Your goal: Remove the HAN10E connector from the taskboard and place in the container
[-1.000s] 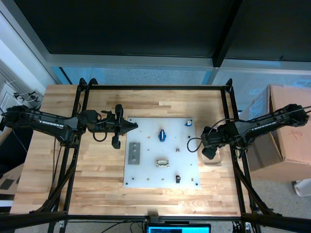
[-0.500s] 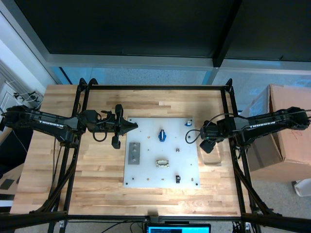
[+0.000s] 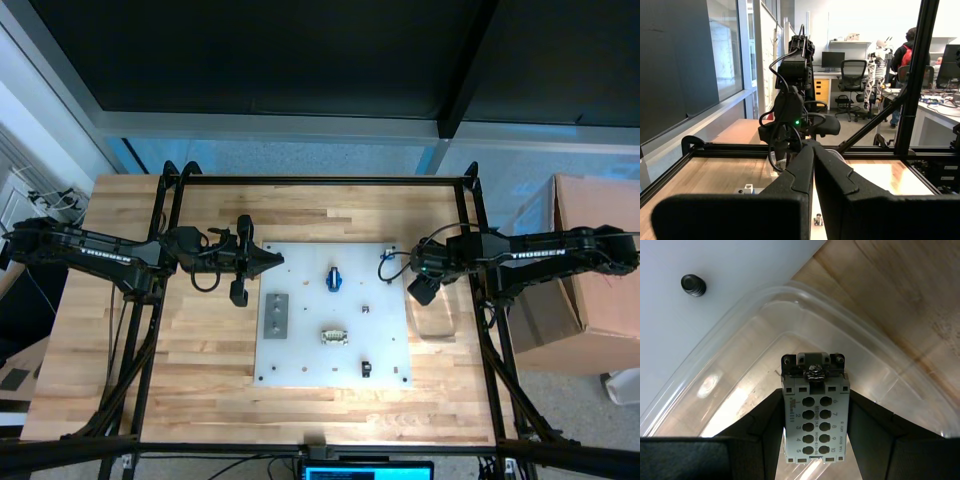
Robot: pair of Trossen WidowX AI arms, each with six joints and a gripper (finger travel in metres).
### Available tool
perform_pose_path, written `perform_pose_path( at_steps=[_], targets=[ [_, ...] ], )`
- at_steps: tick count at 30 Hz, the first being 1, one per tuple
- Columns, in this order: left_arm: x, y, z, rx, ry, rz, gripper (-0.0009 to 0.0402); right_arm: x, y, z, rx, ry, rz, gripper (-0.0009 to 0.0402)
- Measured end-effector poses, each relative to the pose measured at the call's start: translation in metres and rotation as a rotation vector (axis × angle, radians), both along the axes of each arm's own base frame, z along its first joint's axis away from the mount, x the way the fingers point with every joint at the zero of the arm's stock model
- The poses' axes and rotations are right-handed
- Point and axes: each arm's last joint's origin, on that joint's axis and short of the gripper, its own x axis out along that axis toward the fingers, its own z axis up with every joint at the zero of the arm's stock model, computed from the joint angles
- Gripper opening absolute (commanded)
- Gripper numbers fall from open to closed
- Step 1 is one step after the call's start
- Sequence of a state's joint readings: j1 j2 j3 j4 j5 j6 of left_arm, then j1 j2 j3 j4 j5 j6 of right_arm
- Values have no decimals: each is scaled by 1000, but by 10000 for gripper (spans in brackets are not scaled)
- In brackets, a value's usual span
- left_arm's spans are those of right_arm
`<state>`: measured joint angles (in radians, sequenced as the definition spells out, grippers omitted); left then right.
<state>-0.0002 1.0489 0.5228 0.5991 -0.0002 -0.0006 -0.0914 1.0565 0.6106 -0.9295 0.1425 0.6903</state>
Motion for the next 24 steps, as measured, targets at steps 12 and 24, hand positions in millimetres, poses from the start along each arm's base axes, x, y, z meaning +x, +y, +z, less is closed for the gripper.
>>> perform_pose_path(
  at_steps=[12,24],
  targets=[
    [0,0,0,0,0,0,0,0,-6,0,-4,-3,-18,0],
    [0,0,0,0,0,0,0,1,-6,0,-5,-12,-21,81]
  ],
)
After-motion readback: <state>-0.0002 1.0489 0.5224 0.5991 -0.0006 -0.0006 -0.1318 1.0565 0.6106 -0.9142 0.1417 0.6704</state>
